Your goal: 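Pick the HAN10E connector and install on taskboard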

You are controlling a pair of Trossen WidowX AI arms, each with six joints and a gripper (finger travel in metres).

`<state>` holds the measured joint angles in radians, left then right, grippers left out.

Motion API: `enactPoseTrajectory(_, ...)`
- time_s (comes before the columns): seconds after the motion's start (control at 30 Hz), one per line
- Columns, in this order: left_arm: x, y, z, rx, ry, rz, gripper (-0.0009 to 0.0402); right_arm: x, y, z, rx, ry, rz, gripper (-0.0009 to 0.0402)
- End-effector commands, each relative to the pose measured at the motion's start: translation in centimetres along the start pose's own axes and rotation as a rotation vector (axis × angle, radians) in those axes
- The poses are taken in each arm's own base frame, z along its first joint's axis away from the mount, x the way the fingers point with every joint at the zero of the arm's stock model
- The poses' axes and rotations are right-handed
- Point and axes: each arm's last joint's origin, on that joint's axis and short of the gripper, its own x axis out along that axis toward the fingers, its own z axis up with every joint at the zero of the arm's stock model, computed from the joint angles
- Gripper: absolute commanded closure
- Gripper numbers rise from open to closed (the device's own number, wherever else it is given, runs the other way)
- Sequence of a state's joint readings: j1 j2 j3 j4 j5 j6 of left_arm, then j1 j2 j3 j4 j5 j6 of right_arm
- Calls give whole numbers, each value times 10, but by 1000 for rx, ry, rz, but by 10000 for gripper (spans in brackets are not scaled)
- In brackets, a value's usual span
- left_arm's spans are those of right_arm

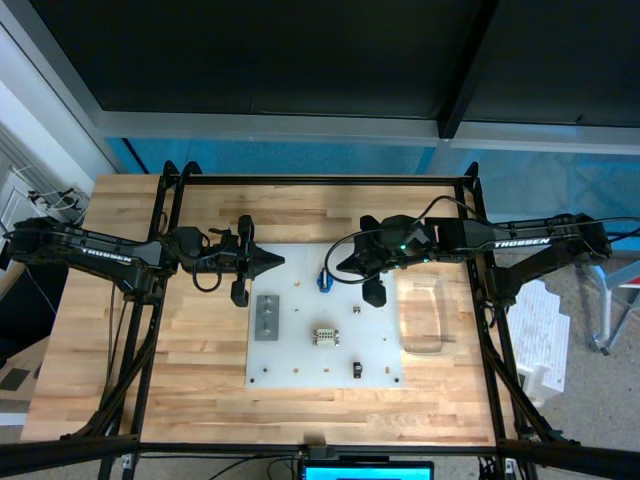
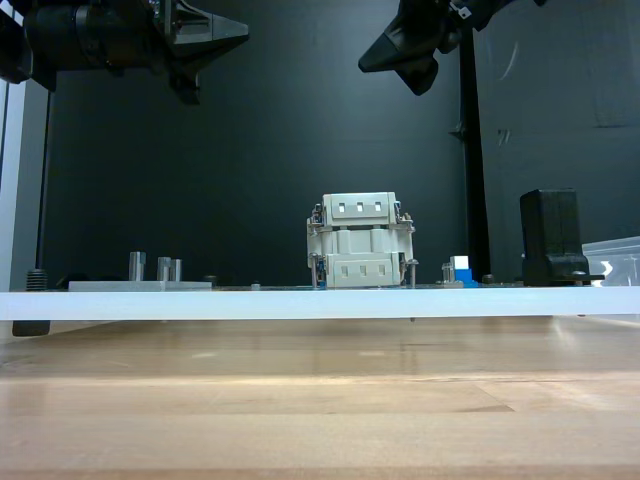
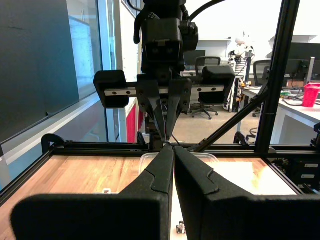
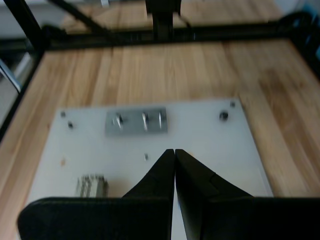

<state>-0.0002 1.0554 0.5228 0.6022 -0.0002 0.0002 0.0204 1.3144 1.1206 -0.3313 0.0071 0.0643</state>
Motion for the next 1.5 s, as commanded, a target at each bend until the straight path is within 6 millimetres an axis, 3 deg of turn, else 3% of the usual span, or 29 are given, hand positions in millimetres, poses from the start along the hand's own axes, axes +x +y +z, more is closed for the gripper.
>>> enactPoseTrajectory(0.03,0,0,0,0,0,0,392,-1,0,-4,0,-75,4,393)
enactPoseTrajectory(0.7,0,0,0,0,0,0,392,-1,-4,-23,14,-419,17,393)
enactPoseTrajectory(1.5,0,0,0,0,0,0,392,-9,-9,-47,67,-548,28,393)
